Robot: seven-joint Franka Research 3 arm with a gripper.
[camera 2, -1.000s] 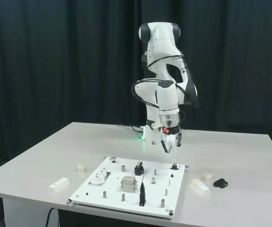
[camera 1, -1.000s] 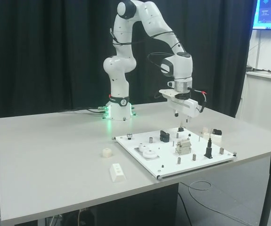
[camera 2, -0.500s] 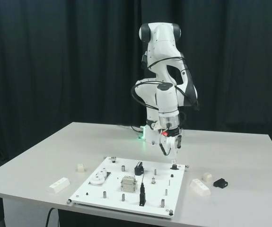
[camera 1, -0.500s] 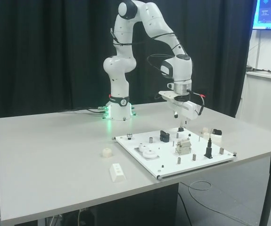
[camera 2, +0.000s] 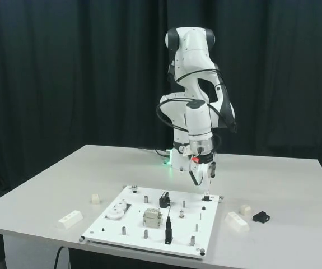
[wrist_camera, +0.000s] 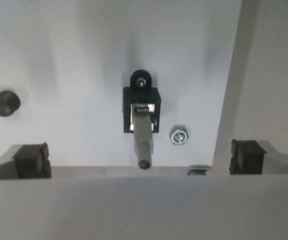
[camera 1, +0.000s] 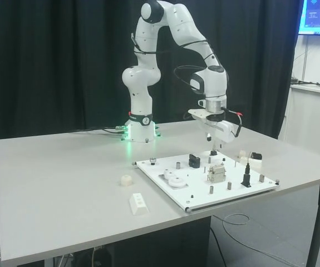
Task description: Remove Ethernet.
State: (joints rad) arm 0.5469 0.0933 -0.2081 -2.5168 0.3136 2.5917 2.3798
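1. The white arm (camera 1: 171, 33) reached out from its base (camera 1: 139, 127), lit green, on the grey table (camera 1: 59, 172); its gripper (camera 1: 211, 136) hung above the far corner of the white board (camera 1: 204, 192), clear of it.

2. The Ethernet plug (wrist_camera: 143, 140) sat in a black socket (wrist_camera: 141, 110) at that far corner of the board; in the room views it showed only as a small dark piece (camera 2: 206, 197) straight beneath the gripper (camera 2: 203, 182), not touching it.

3. In the wrist view the plug stood upright out of the socket, its grey body rising toward the camera, midway between the two black fingertips (wrist_camera: 31, 160); the fingers were spread wide, one on each side, well apart from the plug and holding nothing.

4. A small bolt head (wrist_camera: 178, 136) lay just beside the socket, and a black round stud (wrist_camera: 6, 103) lay farther off on the same board (wrist_camera: 73, 65); the board's edge ran past the socket on the bolt's side, with table (wrist_camera: 279, 75) beyond it.

5. Elsewhere on the board stood a black connector (camera 1: 194, 161), a grey metal block (camera 1: 216, 173), a white gear (camera 1: 176, 182) and a tall black plug (camera 1: 246, 178); two white pieces (camera 1: 139, 203) lay on the table near the board, apart from it.
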